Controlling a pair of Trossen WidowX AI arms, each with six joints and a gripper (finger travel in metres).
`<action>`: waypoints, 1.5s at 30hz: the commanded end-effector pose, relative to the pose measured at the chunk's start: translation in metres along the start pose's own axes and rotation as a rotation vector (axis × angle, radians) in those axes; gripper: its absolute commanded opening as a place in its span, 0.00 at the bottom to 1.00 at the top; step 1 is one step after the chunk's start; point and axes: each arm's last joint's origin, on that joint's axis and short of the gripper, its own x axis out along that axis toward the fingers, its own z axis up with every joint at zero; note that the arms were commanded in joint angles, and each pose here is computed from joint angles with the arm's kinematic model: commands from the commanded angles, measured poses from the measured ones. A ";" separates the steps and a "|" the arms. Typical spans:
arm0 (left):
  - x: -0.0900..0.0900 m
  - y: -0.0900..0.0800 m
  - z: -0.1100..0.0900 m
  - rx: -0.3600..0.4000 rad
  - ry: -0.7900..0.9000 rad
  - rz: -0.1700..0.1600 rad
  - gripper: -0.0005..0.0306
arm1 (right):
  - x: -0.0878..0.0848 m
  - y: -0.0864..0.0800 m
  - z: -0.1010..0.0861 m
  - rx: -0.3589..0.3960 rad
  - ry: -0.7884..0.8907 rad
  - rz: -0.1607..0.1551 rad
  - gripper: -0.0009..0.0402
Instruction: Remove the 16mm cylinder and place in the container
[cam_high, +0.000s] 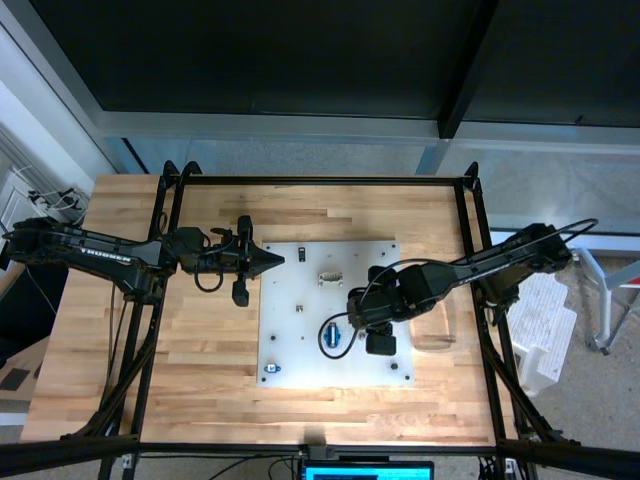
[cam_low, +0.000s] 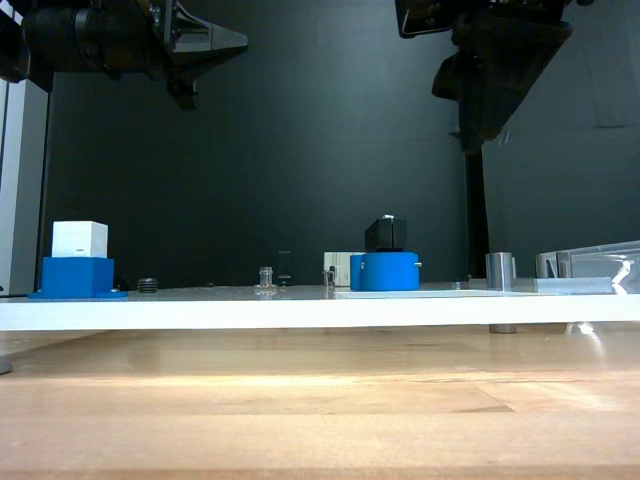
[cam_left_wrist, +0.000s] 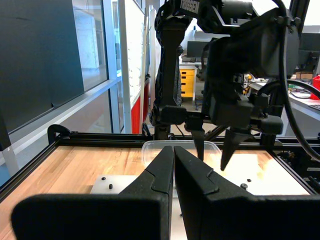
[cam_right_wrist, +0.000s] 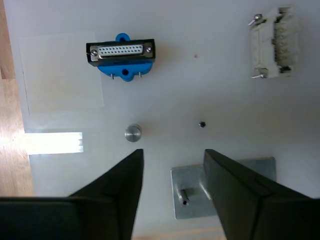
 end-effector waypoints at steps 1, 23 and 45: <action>0.000 0.000 0.000 0.000 0.000 0.000 0.02 | 0.009 0.004 0.001 -0.012 0.026 -0.007 0.52; 0.000 0.000 0.000 0.000 0.001 0.000 0.02 | 0.057 0.023 -0.008 -0.044 0.115 0.001 0.55; 0.000 0.000 0.000 0.000 0.000 0.000 0.02 | 0.085 0.029 -0.023 0.014 0.064 0.042 0.49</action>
